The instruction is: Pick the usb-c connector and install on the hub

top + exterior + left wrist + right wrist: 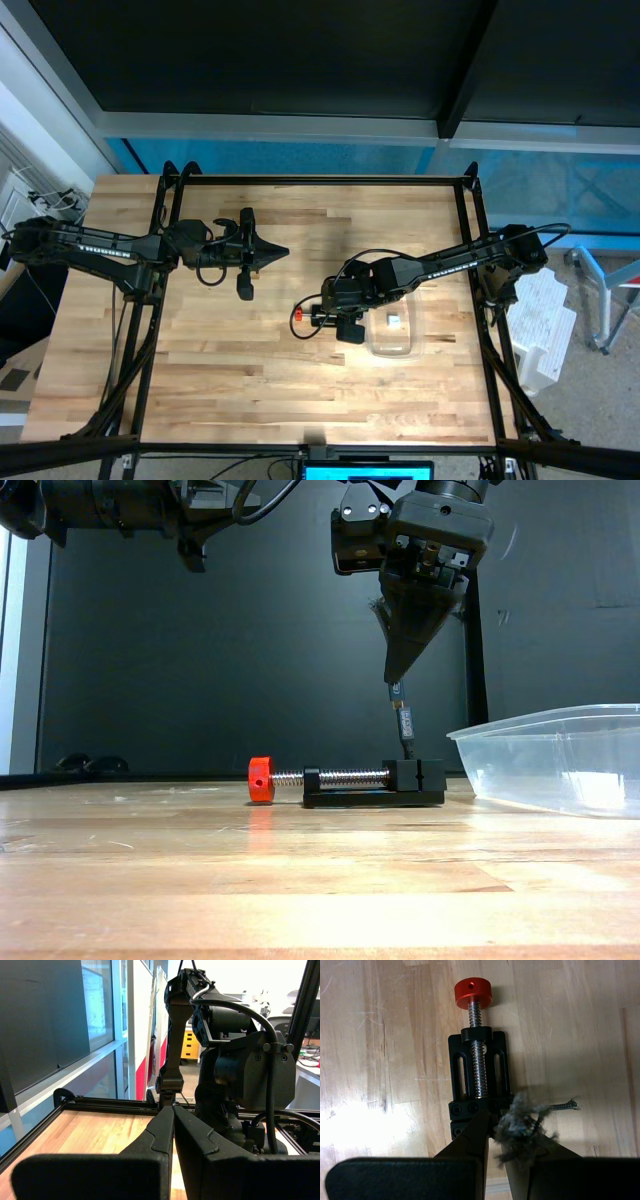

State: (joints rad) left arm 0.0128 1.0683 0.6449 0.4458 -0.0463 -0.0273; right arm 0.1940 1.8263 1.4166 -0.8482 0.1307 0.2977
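The hub (372,783) is a small black block on the table, with an orange-red knob (260,779) at its left end. My right gripper (394,680) hangs point-down over the block's right end, shut on the usb-c connector (403,723). The dark plug stands nearly upright and its lower tip reaches the top of the hub. In the right wrist view a frayed grey cable tuft (522,1122) sits between the fingers, just past the hub (477,1085). My left gripper (283,251) is parked above the table at the left, shut and holding nothing.
A clear plastic tray (374,346) stands right of the hub, holding a small white-grey square piece (394,320). Black frame rails (160,300) run along the table's left, right and far edges.
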